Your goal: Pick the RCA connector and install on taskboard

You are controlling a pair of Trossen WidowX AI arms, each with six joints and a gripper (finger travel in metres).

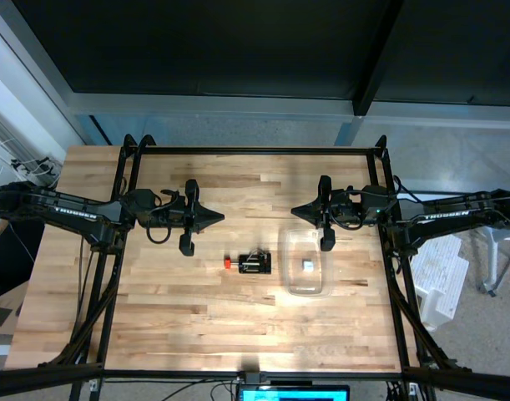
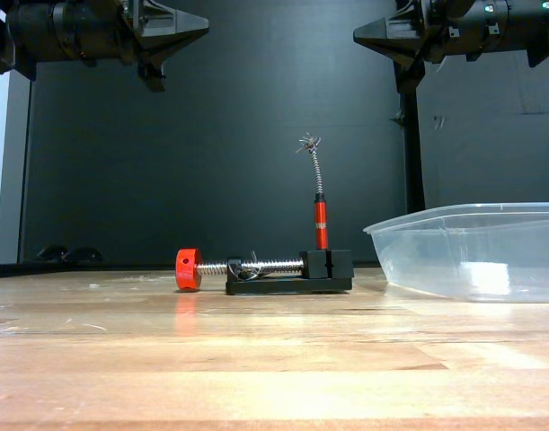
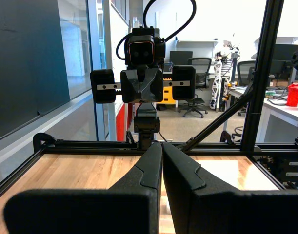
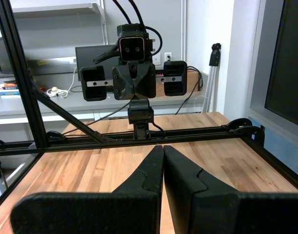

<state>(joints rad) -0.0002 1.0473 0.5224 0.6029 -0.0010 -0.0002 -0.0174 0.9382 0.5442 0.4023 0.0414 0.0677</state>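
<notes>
Wooden table [image 1: 154, 317], lit screen [image 1: 292, 393], office chair [image 3: 195, 92], red bin [image 3: 295, 93], white papers [image 1: 442, 267]

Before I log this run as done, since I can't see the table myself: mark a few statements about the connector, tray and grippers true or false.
1. The connector stands upright on the vise, with nothing holding it. True.
2. The right gripper grips the connector. False: it hangs shut and empty, raised to the right of the vise.
3. The clear tray holds only the white block. True.
4. The left gripper is open over the vise. False: it is shut, raised to the vise's left.
</notes>
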